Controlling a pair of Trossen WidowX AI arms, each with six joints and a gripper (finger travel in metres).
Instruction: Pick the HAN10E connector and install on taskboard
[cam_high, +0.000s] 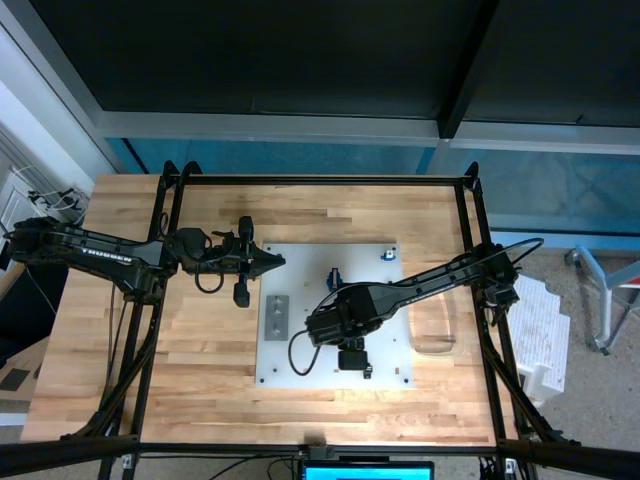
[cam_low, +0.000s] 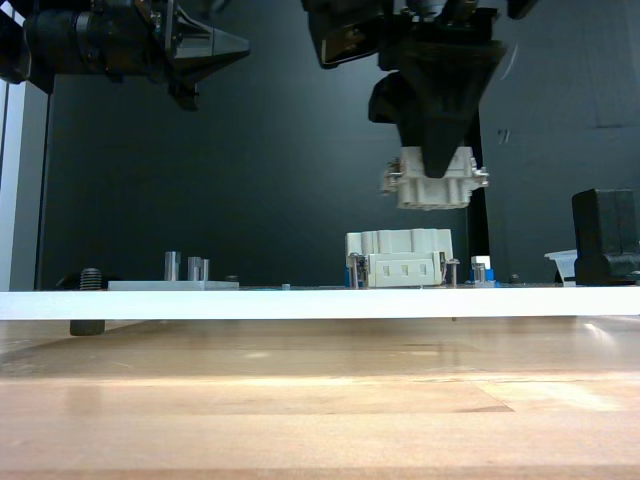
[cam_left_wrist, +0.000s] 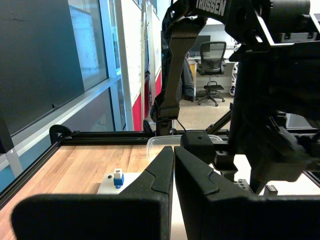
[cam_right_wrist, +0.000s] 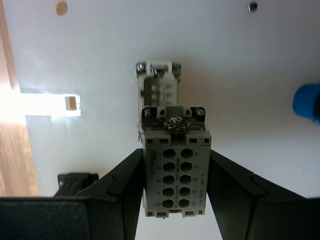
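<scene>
Table: pale wooden butcher-block table (cam_high: 210, 340), carrying everything below.
Taskboard: large flat white square taskboard (cam_high: 275, 370), lying flat on the wood with small holes near its edges.
Left gripper: my left gripper (cam_left_wrist: 173, 150) hangs parked over the board's left edge, its fingers pressed together on nothing.
Right gripper: my right gripper (cam_right_wrist: 175, 157) points down over the middle of the board, fingers (cam_right_wrist: 125, 175) pinching the connector's two long sides.
Socket base: beige moulded socket base (cam_low: 398, 258), fixed upright on the board and probably the seat I am aiming for.
Connector: small beige-grey rectangular HAN10E connector (cam_low: 433, 182), with silvery metal ends and two numbered rows of contact holes. I hold it in the air above the board, clear of the socket base and a little to its right in the low view.
Handling: I judge it light, hard and unyielding, so my fingers can squeeze firmly without crushing it. The smooth plastic flanks could let it slide or tip if it is pushed off-centre.
Hold: mid-body on the long flat sides, as I have it now, keeps the metal ends, the screw and the contact face free for mating.
Weak spot: the tiny contacts, which I expect would suffer from a skewed entry.
</scene>
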